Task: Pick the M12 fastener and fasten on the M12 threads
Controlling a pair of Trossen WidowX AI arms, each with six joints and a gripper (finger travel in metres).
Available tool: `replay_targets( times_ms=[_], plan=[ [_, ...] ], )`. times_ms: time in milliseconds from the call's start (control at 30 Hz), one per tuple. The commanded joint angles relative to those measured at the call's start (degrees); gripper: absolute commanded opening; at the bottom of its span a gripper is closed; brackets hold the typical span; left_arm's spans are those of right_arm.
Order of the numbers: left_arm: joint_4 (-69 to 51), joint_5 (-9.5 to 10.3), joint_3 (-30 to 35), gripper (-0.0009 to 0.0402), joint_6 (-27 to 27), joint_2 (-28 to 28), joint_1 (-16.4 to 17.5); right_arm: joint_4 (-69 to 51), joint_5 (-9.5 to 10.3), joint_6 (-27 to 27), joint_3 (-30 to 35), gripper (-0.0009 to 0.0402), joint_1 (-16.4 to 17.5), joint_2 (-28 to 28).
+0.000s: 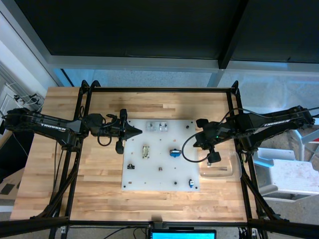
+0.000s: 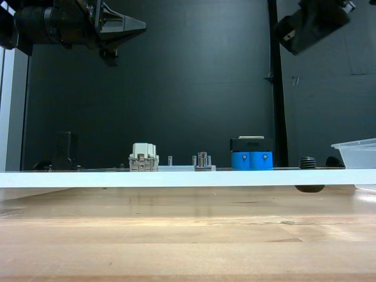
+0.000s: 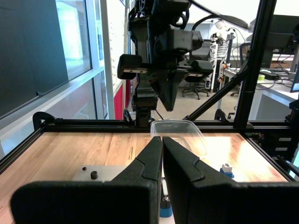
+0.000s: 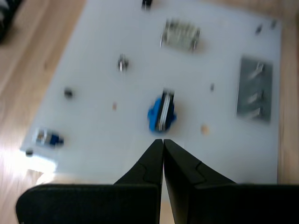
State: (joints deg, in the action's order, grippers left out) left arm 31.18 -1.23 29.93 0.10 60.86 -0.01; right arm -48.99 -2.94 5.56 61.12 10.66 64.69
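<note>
Being held pinched shut, empty: left gripper [image 3: 162, 138] high over white board's [image 1: 149, 174] left edge, right gripper [image 4: 162, 140] over its right side near clear tray [image 1: 235, 172]. Ribs of stud [image 2: 308, 163] are showing bare; M12 nut cannot be located.

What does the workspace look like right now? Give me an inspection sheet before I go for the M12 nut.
Surface: wooden table carrying the white board.
Job's things: black stud shows bare ribs; M12 nut not made out in any view; clear container beside the board's right edge.
Clutter: blue connector, beige connector and grey plate, all fixed on the board.
Grippers: left gripper shut, raised by the board's left edge; right gripper shut, raised near its right edge, angled down at it.
Cables: black loop off the right arm hangs above the board.
Surroundings: black frame around the table; screen at the near edge.
</note>
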Motion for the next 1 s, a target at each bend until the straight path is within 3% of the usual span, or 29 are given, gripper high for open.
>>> replay_targets(
  times_ms=[33,567,700,800,1000],
  plan=[
    [0.0,-0.02,0.0,0.0,0.0,0.0,0.0,-6.3,0.0,0.9,2.2,0.0,0.7,1.6],
    [0.0,-0.02,0.0,0.0,0.0,0.0,0.0,-21.2,0.24,4.5,4.5,0.0,9.1,9.9],
    [0.0,-0.02,0.0,0.0,0.0,0.0,0.0,-21.5,2.58,8.0,4.1,0.0,10.8,11.6],
    [0.0,-0.02,0.0,0.0,0.0,0.0,0.0,-21.7,2.58,11.6,3.5,0.0,12.1,12.5],
    [0.0,-0.02,0.0,0.0,0.0,0.0,0.0,-22.1,2.54,12.1,3.2,0.0,13.0,14.9]
  ],
)
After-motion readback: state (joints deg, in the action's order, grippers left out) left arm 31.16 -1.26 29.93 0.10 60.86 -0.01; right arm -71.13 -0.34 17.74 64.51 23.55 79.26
